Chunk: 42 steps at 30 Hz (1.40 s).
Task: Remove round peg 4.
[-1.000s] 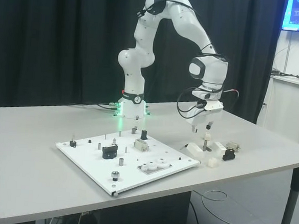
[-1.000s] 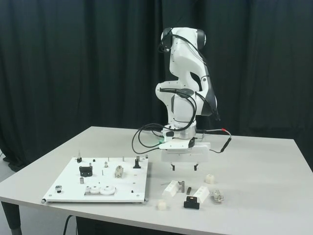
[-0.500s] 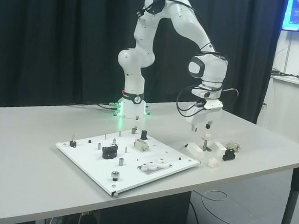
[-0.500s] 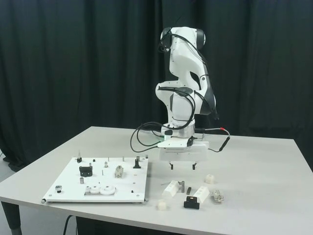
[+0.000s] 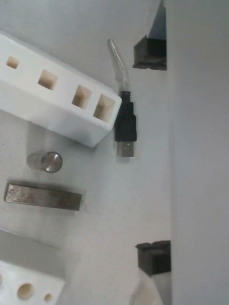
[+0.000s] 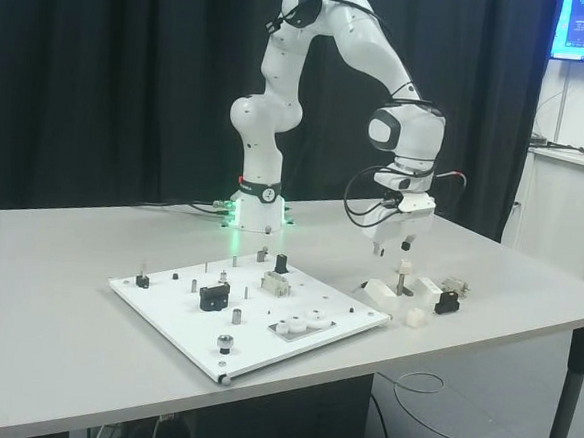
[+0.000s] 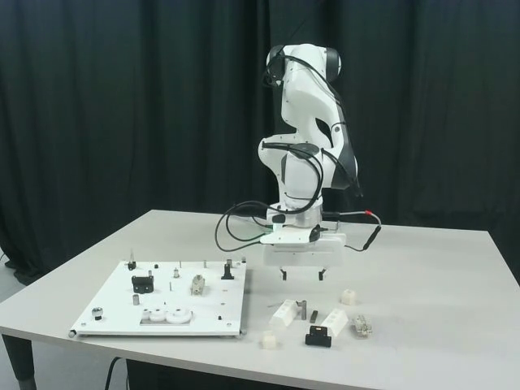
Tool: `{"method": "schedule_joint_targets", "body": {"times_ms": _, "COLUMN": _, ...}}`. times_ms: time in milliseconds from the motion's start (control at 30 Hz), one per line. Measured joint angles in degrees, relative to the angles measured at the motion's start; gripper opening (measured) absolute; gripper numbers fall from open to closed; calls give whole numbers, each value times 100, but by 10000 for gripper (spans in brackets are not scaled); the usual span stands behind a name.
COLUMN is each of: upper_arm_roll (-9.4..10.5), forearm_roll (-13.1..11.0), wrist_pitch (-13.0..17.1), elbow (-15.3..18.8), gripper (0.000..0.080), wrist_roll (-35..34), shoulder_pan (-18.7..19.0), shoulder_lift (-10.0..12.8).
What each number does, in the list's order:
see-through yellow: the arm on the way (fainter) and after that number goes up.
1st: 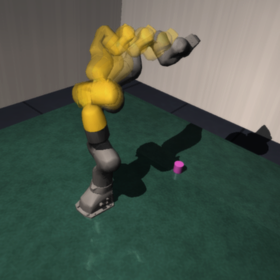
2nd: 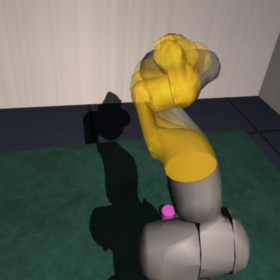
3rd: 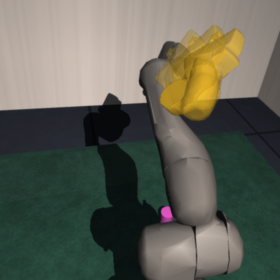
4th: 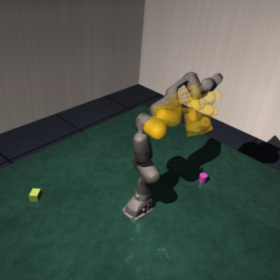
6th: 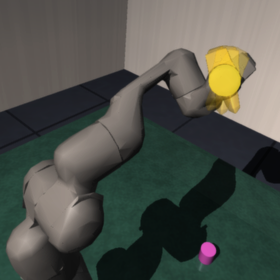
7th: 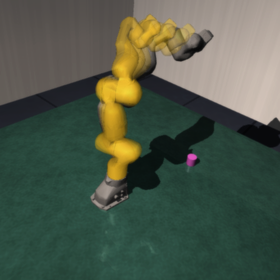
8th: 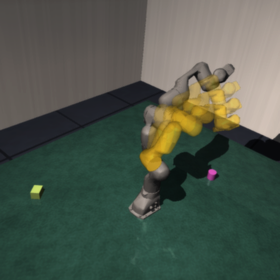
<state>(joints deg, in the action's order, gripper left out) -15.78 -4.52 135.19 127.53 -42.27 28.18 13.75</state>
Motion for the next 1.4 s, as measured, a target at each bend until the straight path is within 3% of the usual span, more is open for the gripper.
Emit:
{"method": "schedule_joint_targets", "body": {"times_ms": 300, "upper_arm_roll": -106, "forearm_roll": 183, "wrist_pitch": -54, "elbow": -107, "gripper": 800, "wrist_roll": 0, "shoulder_pan": -2, "shoulder_lift": 0}}
{"method": "schedule_joint_targets", "body": {"times_ms": 600, "upper_arm_roll": -374, "forearm_roll": 670, "wrist_pitch": -61, "elbow": -362, "gripper": 800, "wrist_roll": 0, "shoulder_pan": -118, "shoulder_lift": 1}}
{"method": "schedule_joint_targets", "body": {"times_ms": 867, "upper_arm_roll": -431, "forearm_roll": 1089, "wrist_pitch": -62, "elbow": -698, "gripper": 800, "wrist_roll": 161, "shoulder_pan": -593, "shoulder_lift": 19}}
{"method": "schedule_joint_targets", "body": {"times_ms": 1200, "upper_arm_roll": -427, "forearm_roll": 1124, "wrist_pitch": -61, "elbow": -1314, "gripper": 800, "wrist_roll": 924, "shoulder_pan": -1442, "shoulder_lift": 247}}
{"method": "schedule_joint_targets", "body": {"times_ms": 1400, "upper_arm_roll": -410, "forearm_roll": 996, "wrist_pitch": -62, "elbow": -1702, "gripper": 800, "wrist_roll": 1323, "shoulder_pan": -1915, "shoulder_lift": 500}}
